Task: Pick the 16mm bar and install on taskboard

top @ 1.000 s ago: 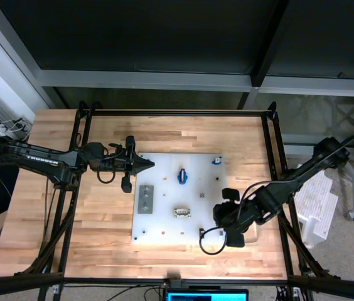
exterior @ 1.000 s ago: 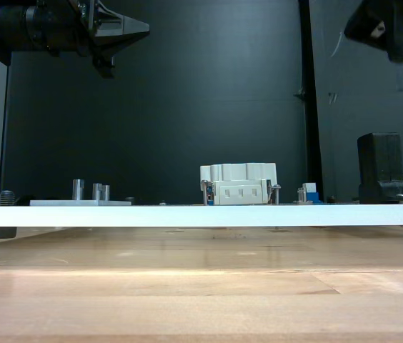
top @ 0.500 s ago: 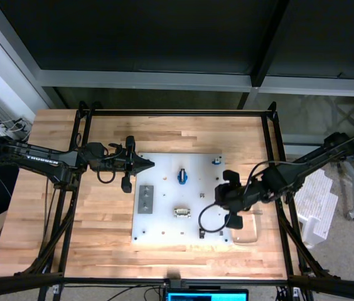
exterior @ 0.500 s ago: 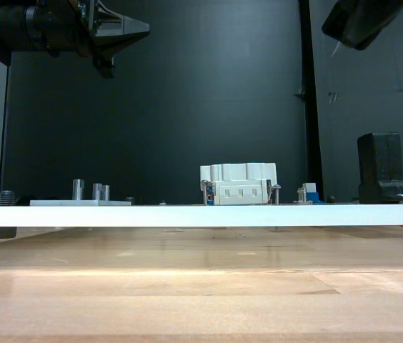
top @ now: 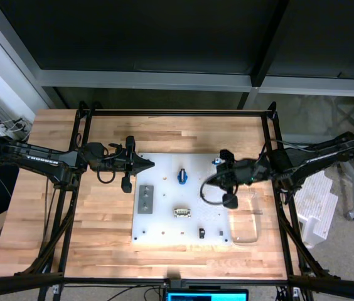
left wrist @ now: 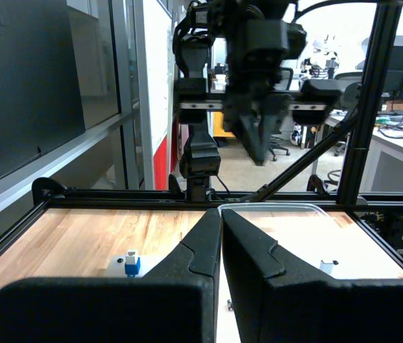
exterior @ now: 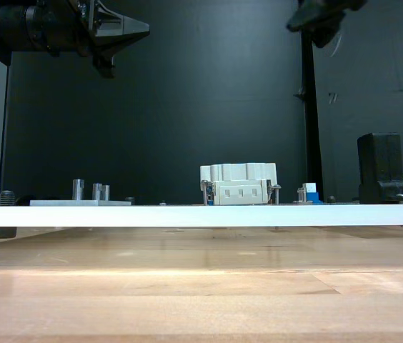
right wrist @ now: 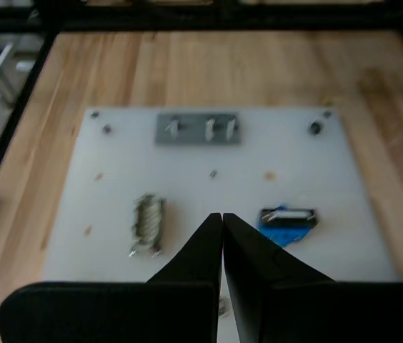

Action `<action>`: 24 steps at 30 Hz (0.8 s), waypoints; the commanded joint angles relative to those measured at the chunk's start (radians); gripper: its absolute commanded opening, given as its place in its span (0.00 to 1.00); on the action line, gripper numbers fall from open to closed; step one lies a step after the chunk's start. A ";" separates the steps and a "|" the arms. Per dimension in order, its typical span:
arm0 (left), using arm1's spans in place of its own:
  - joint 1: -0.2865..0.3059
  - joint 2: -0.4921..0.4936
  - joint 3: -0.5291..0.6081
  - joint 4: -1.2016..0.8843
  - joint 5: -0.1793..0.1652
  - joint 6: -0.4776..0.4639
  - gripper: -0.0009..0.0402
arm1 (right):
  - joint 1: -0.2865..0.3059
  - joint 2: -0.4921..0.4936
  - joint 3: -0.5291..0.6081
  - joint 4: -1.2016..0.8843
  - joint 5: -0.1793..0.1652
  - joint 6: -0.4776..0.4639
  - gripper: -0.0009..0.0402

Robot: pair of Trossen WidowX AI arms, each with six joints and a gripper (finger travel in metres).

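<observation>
The white taskboard [top: 164,222] [right wrist: 344,207] [exterior: 187,215] lies mid-table, with a grey metal block [top: 145,198] [right wrist: 197,129] and a blue knob [top: 182,176] [right wrist: 287,220] on it. High above the board's right part hovers my right gripper [top: 209,178] [exterior: 294,23] [right wrist: 221,216] [left wrist: 261,153], shut and aimed left and down toward the spot between the knob and the white connector [top: 181,214] [right wrist: 146,218]. The 16mm bar does not show in any view; I cannot tell whether it sits between those tips. My left gripper [top: 150,164] [exterior: 146,30] [left wrist: 221,214] hangs shut and empty above the board's far left corner.
A clear plastic tray [top: 245,219] [left wrist: 273,208] lies just right of the board. A black boxy connector [top: 201,234] [exterior: 381,168] stands near the board's front edge, and a small blue-white part [left wrist: 131,263] sits at its far right corner. Black frame rails ring the table.
The right arm has swung from above the clear tray, away and leftward, and now sits over the board's right part. The left arm has not moved.
</observation>
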 commanded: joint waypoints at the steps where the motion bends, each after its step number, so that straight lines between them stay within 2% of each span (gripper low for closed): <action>1: 0.000 0.000 0.000 0.000 0.000 0.000 0.02 | -0.050 -0.009 -0.017 0.062 -0.051 -0.032 0.02; 3: 0.000 0.000 0.000 0.000 0.000 0.000 0.02 | -0.076 -0.012 -0.025 0.101 -0.070 -0.057 0.02; 9: 0.000 0.000 0.000 0.000 0.000 0.000 0.02 | -0.138 -0.016 -0.049 0.204 -0.071 -0.113 0.02; 12: 0.000 0.000 0.000 0.000 0.000 0.000 0.02 | -0.166 -0.027 -0.090 0.288 -0.098 -0.122 0.02; 16: 0.000 0.000 0.000 0.000 0.000 0.000 0.02 | -0.192 -0.047 -0.145 0.383 -0.123 -0.124 0.02; 20: 0.000 0.000 0.000 0.000 0.000 0.000 0.02 | -0.210 -0.067 -0.198 0.474 -0.125 -0.132 0.02; 24: 0.000 0.000 0.000 0.000 0.000 0.000 0.02 | -0.230 -0.085 -0.255 0.577 -0.148 -0.135 0.02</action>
